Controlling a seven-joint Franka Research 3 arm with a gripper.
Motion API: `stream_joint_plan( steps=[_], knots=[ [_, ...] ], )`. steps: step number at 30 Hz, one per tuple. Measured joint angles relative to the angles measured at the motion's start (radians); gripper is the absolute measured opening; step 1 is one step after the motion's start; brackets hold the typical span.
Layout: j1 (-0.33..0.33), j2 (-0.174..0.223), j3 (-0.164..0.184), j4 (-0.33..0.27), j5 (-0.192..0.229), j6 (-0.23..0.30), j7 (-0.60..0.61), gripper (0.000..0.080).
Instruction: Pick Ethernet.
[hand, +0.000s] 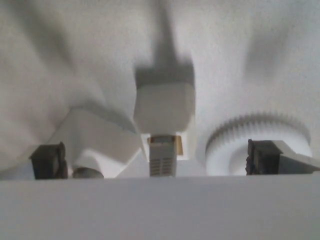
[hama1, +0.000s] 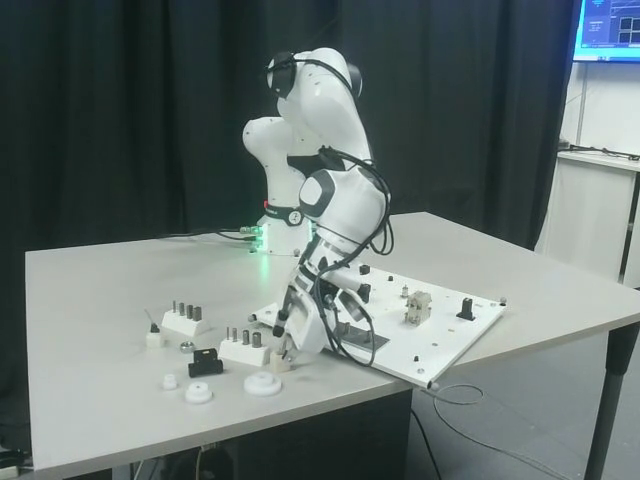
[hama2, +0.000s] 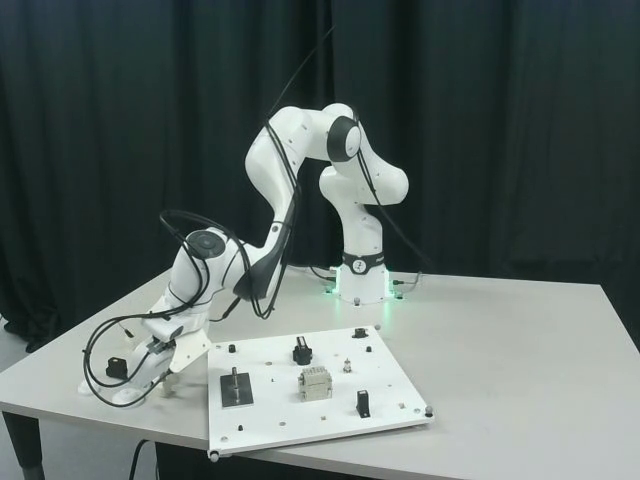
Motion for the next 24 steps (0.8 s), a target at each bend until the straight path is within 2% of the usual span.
stream_joint_plan(
  steps=[11,12,17,18,24],
  knots=[
    [0.001,-0.006,0.007,0.000,0.000,-0.018,0.000,0.0800],
    [0.001,-0.007,0.007,0.000,0.000,-0.018,0.000,0.0678],
    [0.001,-0.008,0.008,0.000,0.000,-0.019,0.000,0.0678],
    [0.001,-0.009,0.008,0.000,0.000,-0.019,0.000,0.0496],
    [0.002,-0.009,0.008,0.000,0.000,-0.019,0.000,0.0496]
  ],
)
